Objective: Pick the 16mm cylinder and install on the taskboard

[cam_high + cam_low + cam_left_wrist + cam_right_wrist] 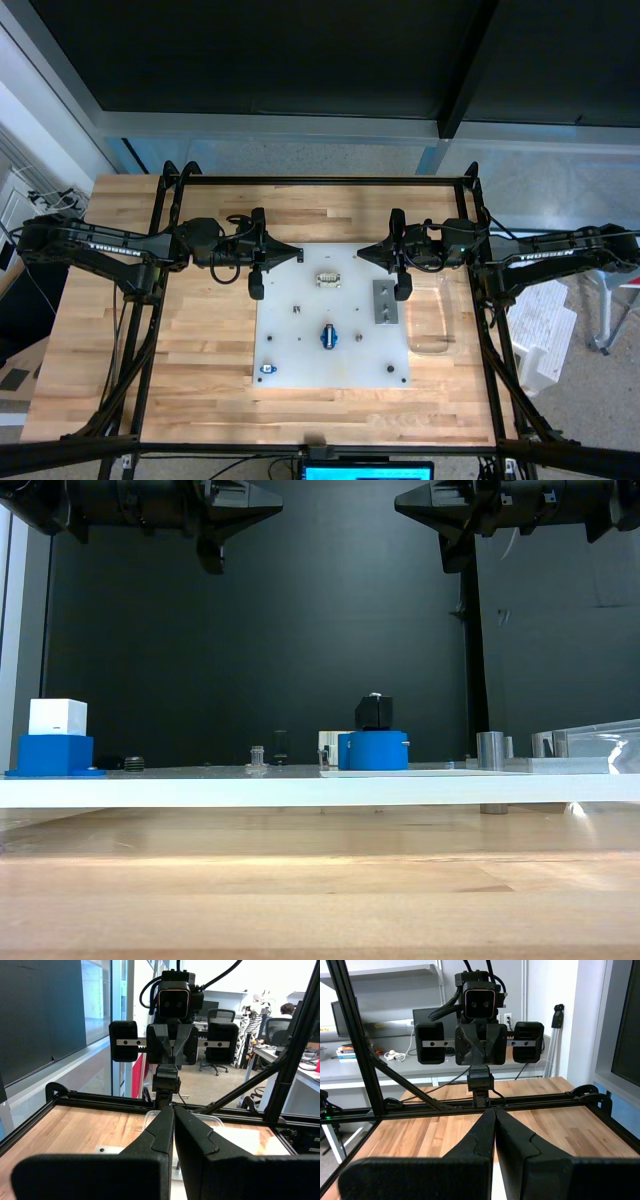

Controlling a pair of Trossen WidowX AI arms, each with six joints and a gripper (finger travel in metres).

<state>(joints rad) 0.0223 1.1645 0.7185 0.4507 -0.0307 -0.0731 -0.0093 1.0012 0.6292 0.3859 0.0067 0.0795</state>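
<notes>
The white taskboard (300,345) lies flat in the middle of the table. A small dull-grey peg (358,337), which I take for the 16mm cylinder (490,750), stands upright on it just right of the blue fitting (328,337). My left gripper (300,253) hangs high over the board's far left corner, shut and empty. Facing it tip to tip, my right gripper (360,252) hovers above the board's far edge, also shut with nothing in it. Both are well above the peg in the low view.
A grey metal block (385,300) and a beige connector (326,277) sit on the board. A blue base with a white cube (57,742) stands at its near left corner. A clear plastic tray (437,320) lies right of the board. A black frame (320,181) rings the table.
</notes>
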